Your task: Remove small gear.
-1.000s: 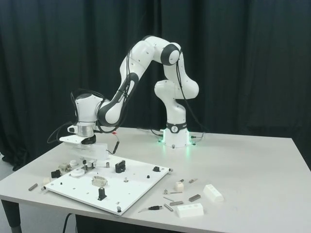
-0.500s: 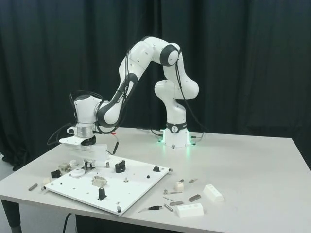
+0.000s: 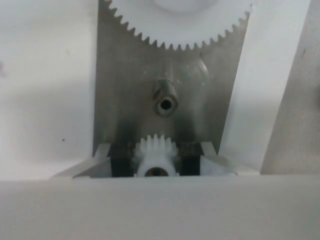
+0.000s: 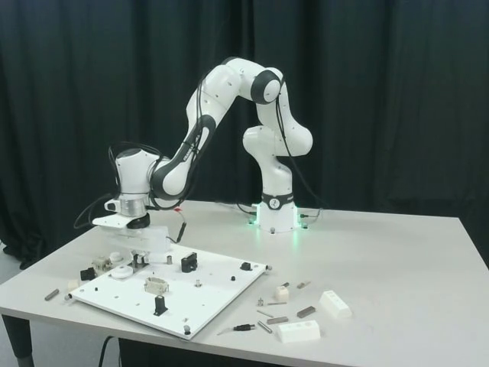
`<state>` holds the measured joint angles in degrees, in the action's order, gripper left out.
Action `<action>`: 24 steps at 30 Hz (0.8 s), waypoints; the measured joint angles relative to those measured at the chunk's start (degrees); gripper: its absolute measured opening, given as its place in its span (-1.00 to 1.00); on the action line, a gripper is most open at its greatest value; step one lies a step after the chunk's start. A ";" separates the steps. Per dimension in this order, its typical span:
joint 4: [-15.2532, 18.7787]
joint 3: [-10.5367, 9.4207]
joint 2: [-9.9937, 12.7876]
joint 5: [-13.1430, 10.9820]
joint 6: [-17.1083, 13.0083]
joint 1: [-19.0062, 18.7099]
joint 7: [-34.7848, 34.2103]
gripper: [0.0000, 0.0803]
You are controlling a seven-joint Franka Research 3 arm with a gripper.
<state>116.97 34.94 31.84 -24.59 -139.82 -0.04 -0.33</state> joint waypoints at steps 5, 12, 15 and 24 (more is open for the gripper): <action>-0.56 0.15 -0.01 0.27 1.17 0.10 0.08 -0.51; -1.56 0.57 -0.05 0.70 3.28 0.09 0.09 -0.52; -2.07 0.78 -0.09 0.95 4.39 0.09 0.09 -0.52; -3.31 1.52 -1.04 2.67 6.83 0.08 0.08 -0.52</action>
<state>113.66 36.45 30.80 -21.92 -132.99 0.04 -0.24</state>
